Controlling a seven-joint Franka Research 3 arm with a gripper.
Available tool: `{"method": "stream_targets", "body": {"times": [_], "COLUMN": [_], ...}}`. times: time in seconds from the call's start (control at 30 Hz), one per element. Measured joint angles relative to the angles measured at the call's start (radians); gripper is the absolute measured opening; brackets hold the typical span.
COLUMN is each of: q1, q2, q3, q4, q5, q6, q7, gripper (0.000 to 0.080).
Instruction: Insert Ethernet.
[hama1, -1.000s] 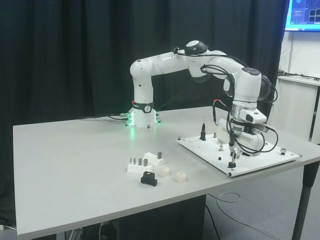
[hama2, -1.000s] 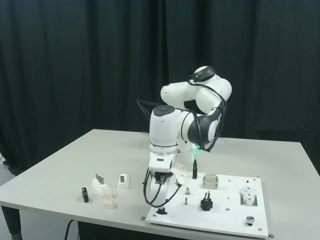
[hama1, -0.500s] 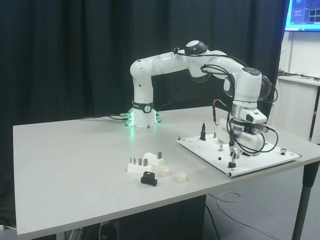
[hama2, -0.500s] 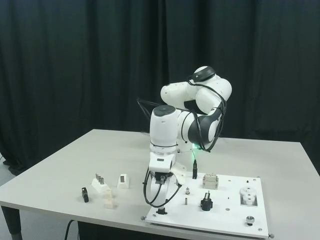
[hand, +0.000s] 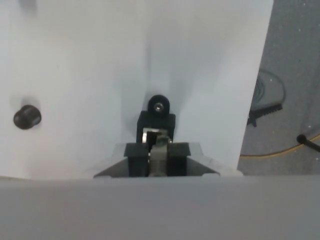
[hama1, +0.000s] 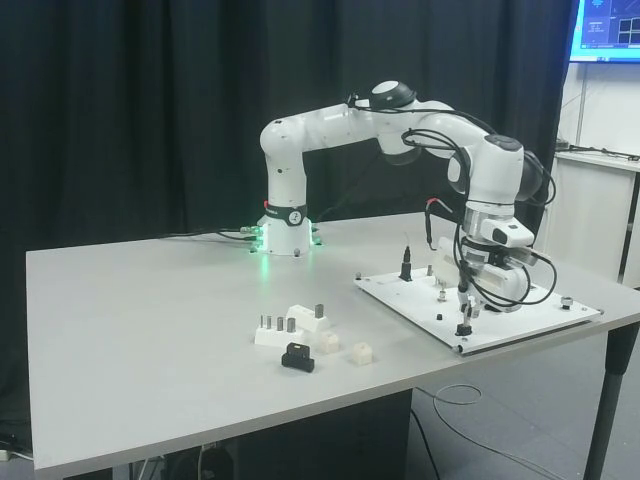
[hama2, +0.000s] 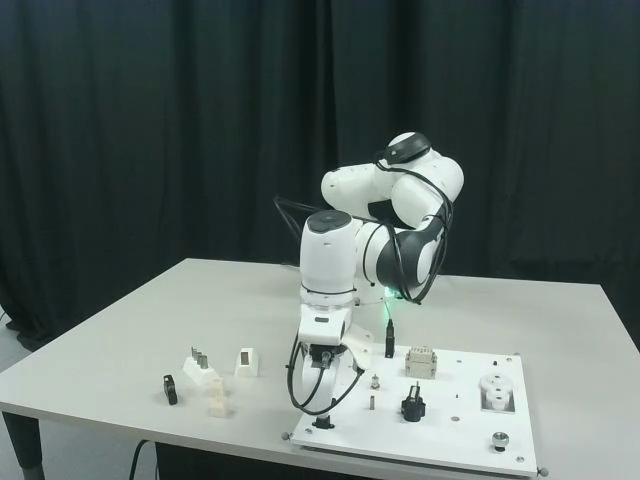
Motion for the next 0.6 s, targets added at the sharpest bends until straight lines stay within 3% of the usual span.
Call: {"method": "stream_targets", "body": {"times": [0.6], "q1": [0.001], "q2": [-0.011], "q3": [-0.005], "q4": [0.005], "q5": [-0.009], "q6": [-0.046], "q7": [-0.003], "gripper": [0.0074]}}
